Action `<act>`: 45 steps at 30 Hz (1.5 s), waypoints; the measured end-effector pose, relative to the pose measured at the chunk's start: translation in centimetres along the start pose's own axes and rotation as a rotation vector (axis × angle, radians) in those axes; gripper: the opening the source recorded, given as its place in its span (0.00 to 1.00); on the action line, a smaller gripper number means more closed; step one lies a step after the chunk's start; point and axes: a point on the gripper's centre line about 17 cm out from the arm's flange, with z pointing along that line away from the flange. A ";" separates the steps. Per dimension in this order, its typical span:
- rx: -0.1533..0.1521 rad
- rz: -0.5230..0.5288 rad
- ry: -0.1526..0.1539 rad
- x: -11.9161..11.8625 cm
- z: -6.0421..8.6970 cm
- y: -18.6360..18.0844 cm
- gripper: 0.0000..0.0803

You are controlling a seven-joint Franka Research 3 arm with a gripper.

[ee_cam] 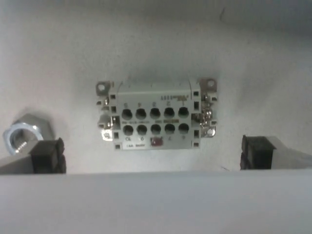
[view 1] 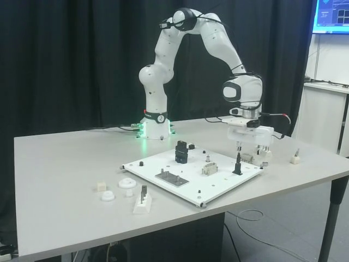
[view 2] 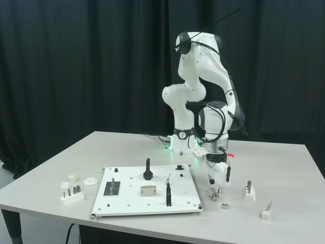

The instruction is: Pick waterproof.

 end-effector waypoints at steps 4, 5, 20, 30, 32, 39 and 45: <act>0.002 -0.004 0.003 -0.1 0.4 0.0 1.00; 0.003 -0.004 0.004 -0.1 0.5 0.0 1.00; 0.003 0.035 -0.004 0.2 1.5 0.2 1.00; -0.002 0.058 -0.008 0.5 1.9 0.4 1.00; -0.002 0.060 -0.008 0.6 1.9 0.4 1.00; -0.002 0.069 -0.008 0.9 2.0 0.4 1.00; 0.001 0.077 -0.008 1.2 2.0 0.4 1.00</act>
